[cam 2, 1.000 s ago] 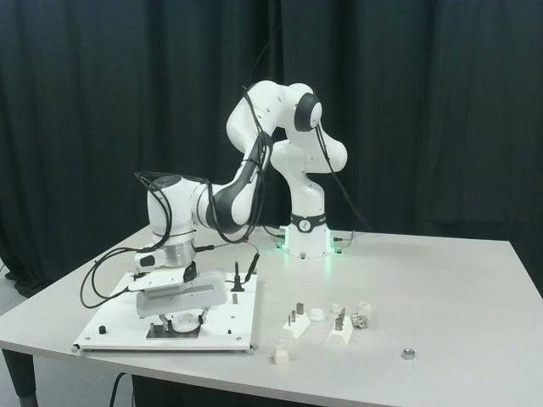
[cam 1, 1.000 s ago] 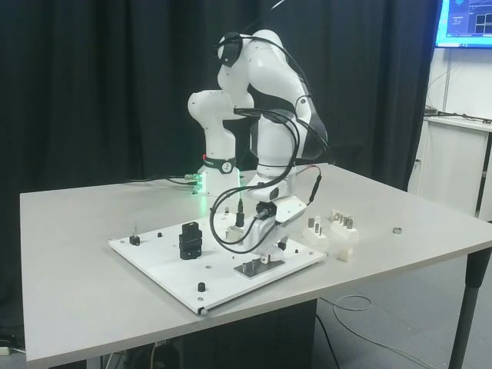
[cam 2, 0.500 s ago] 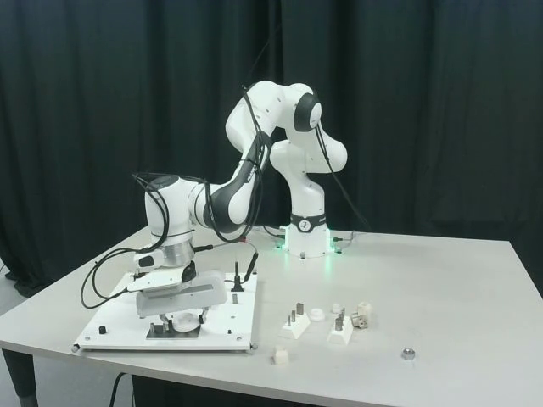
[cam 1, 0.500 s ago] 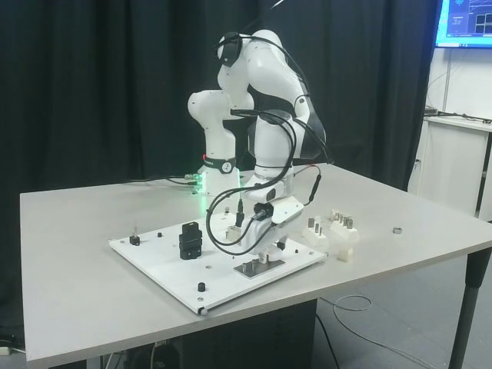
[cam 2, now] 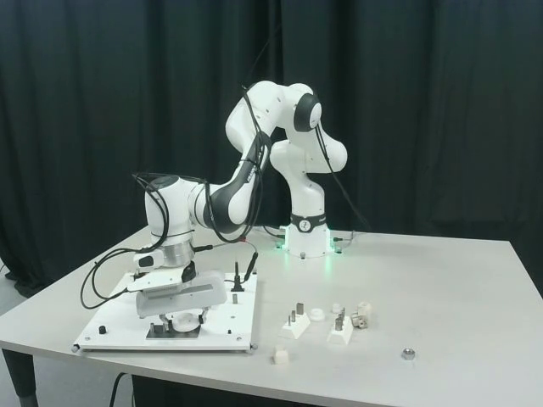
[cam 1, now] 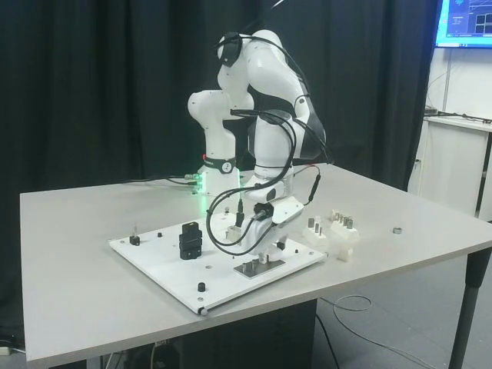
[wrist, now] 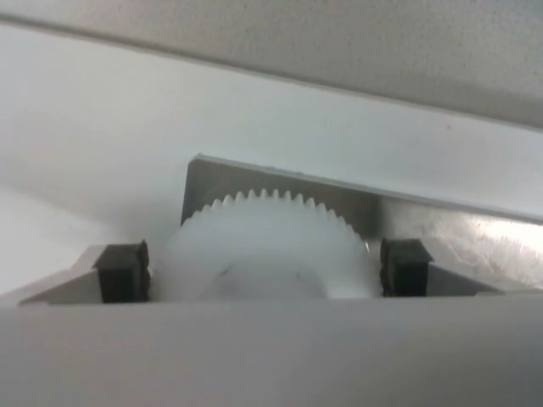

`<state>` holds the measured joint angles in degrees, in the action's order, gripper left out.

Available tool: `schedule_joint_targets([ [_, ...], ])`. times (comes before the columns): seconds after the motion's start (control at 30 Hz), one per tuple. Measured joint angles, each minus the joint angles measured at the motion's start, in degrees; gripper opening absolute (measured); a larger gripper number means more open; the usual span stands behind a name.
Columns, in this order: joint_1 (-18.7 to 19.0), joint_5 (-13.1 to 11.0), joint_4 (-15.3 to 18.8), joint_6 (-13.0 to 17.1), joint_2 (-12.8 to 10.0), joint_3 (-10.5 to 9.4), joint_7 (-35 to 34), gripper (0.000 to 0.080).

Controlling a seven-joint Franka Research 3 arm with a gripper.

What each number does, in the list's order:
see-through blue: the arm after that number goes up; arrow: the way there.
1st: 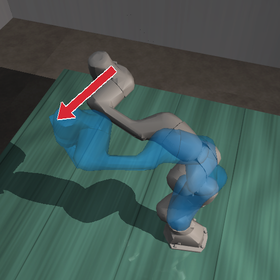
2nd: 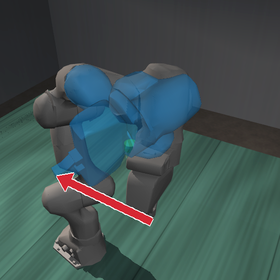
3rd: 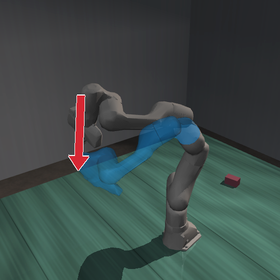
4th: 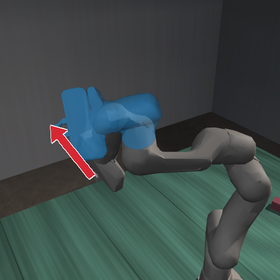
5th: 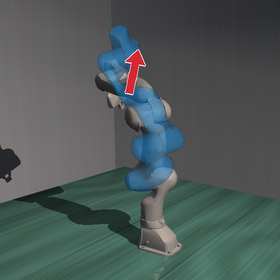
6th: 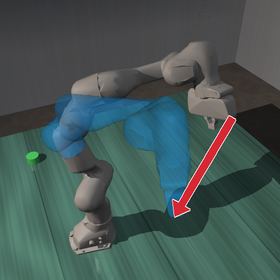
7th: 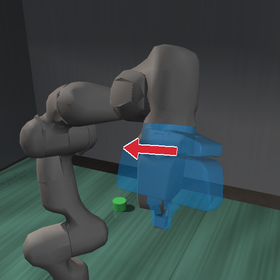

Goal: Insert large gear.

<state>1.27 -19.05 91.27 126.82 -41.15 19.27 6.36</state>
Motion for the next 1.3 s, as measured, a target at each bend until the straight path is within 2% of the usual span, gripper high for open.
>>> schedule_joint_targets([
  [0.6,0.38,0.35,0.01,-0.83,0.27,0.22,0.27,0.0593],
  [0.63,0.47,0.35,0.01,-1.07,0.37,0.31,0.25,0.0722],
  [0.83,1.05,0.35,0.01,-3.02,1.46,0.91,-0.04,0.0722],
  [0.87,1.12,0.35,0.01,-3.43,1.73,0.96,-0.24,0.078],
  [0.93,1.29,0.35,0.01,-4.05,2.22,1.11,-0.93,0.0796],
  [1.3,2.91,0.36,0.37,-6.53,3.73,2.25,-3.42,0.0799],
])
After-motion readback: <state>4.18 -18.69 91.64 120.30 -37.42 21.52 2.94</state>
